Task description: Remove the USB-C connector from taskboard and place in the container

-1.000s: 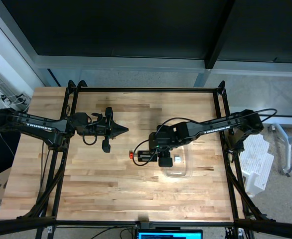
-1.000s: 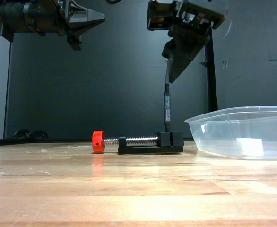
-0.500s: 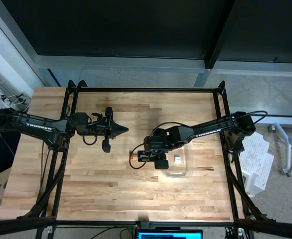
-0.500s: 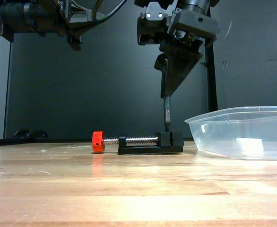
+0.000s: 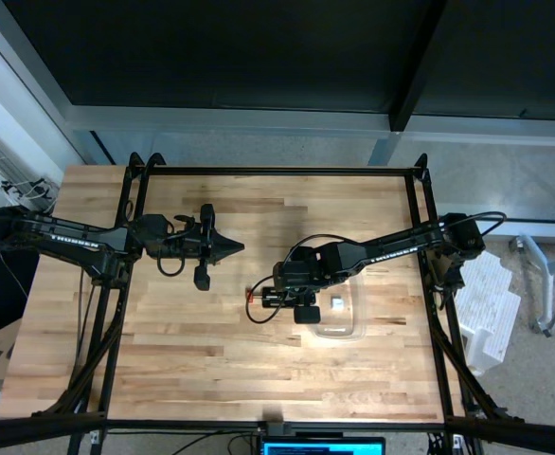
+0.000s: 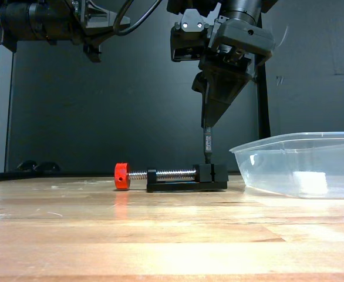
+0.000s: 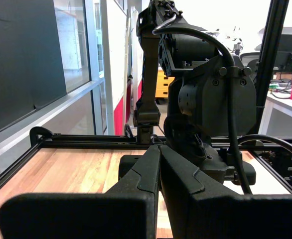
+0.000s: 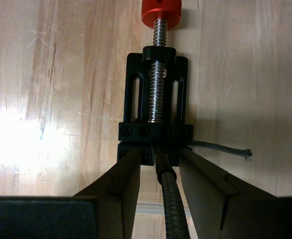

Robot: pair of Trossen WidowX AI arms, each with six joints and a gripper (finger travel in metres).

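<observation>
- Axis of the USB-C connector: upright. It stands straight up out of the taskboard, at the end away from the orange-red knob. Its lower tip is seated in the black block, so it is not free.
- The right gripper is directly above the connector and points straight down, with its tips level with the connector's top end. Tool and thing share one vertical line.
- In the right wrist view the gripper is partly open. The connector runs between the two fingers, with a strip of wood showing on each side. It grips nothing as far as I can tell.
- The closing line runs across the taskboard's screw, not along it, so the pads would meet the connector's two flanks.
- Judged next move: close on the connector, then pull straight up along its long axis. A sideways tug could drag or tip the small block.
- The container sits on the table just beside the taskboard, on the side away from the knob. A small white piece lies in it. The carry looks short: up, over the near rim, release.
- A frayed grey strand pokes out at the block's side, clear of the fingers.
- The left gripper hangs high over the table's left part, well apart from the board. Its fingers are pressed together and empty. The right arm is clearly the nearer one.
</observation>
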